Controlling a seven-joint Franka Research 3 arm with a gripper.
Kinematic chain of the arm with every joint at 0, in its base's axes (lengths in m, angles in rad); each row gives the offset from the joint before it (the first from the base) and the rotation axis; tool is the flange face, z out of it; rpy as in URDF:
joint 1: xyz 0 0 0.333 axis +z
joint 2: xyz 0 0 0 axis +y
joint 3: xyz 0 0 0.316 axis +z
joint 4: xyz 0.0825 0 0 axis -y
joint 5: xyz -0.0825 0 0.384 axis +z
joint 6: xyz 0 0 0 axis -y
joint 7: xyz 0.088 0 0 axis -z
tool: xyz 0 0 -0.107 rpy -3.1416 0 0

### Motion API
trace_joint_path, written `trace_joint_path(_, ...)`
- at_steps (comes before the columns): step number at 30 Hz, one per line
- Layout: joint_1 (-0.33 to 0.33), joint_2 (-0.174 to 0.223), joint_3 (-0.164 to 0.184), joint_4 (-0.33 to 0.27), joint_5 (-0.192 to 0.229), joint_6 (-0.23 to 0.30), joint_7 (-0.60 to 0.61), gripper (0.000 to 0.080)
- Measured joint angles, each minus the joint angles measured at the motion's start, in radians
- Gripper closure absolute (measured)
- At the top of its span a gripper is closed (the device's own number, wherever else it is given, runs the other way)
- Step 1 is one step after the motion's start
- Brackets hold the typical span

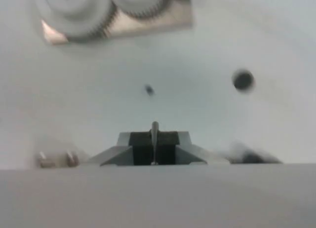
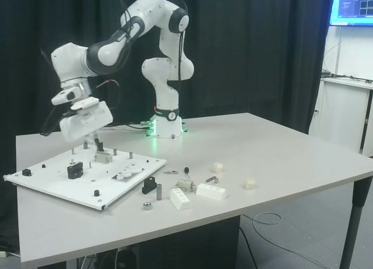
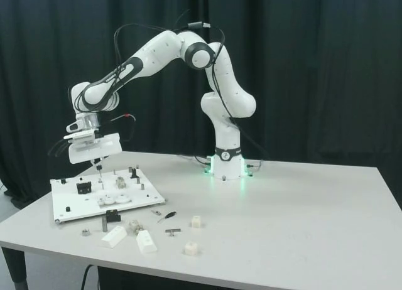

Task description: Place round peg 1.

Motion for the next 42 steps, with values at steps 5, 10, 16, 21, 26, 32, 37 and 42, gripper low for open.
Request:
trace_joint_path(5,0.056,-0.015,0.000,-0.029,0.001,0.000,0.035,0.0787)
trace_joint_path(10,0.111,-0.030,0.001,-0.060,0.003,0.004,0.076,0.0787)
trace_joint_path(16,0.175,-0.043,0.001,-0.100,0.008,0.025,0.119,0.0787)
trace_joint_path(21,0.226,-0.055,0.001,-0.143,0.013,0.053,0.153,0.0787)
trace_joint_path(26,0.275,-0.067,0.001,-0.191,0.027,0.094,0.178,0.0787)
trace_joint_path(32,0.329,-0.082,0.001,-0.245,0.070,0.152,0.216,0.0787)
trace_joint_path(37,0.365,-0.097,0.001,-0.281,0.103,0.205,0.262,0.0787)
trace_joint_path(42,0.393,-0.115,0.001,-0.308,0.116,0.254,0.311,0.0787)
